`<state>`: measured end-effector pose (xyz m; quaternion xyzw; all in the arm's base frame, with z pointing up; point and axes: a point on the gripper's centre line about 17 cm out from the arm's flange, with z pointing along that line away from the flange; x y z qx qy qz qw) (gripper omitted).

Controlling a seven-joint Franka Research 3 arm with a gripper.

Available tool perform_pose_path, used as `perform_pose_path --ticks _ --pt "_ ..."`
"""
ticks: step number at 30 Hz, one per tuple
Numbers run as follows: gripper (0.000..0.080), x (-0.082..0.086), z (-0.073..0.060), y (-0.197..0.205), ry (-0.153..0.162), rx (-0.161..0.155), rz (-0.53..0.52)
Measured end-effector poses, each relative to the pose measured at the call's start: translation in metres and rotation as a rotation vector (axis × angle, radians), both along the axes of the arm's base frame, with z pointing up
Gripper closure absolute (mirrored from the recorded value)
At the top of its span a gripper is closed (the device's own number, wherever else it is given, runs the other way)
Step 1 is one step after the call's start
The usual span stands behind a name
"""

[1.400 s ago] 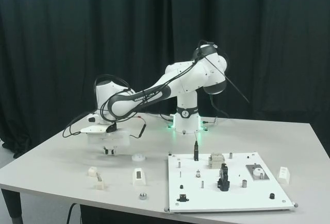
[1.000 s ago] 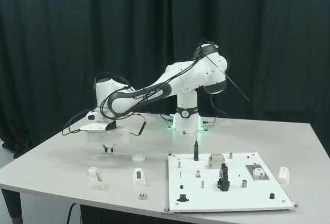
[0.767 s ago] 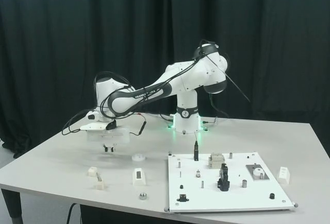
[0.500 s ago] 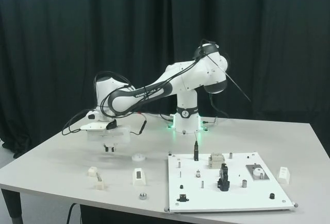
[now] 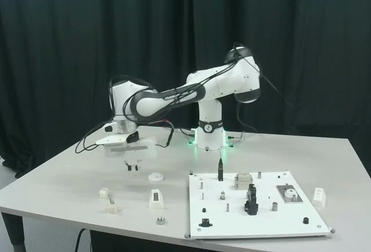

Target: Insert small gear.

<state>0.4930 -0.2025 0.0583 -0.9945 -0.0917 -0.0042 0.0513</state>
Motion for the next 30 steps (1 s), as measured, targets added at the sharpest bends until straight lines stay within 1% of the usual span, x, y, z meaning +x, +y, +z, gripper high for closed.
perform_pose_path --ticks 6,14,21,30 --pt "0.0603 0.025 0.021 0.044 -0.009 0.027 0.005" --pt "0.0603 0.047 0.043 0.11 -0.006 0.052 0.006" --pt "0.0603 0.058 0.057 0.173 0.011 0.065 0.002" --pt "0.0603 0.062 0.068 0.257 0.047 0.054 -0.014"
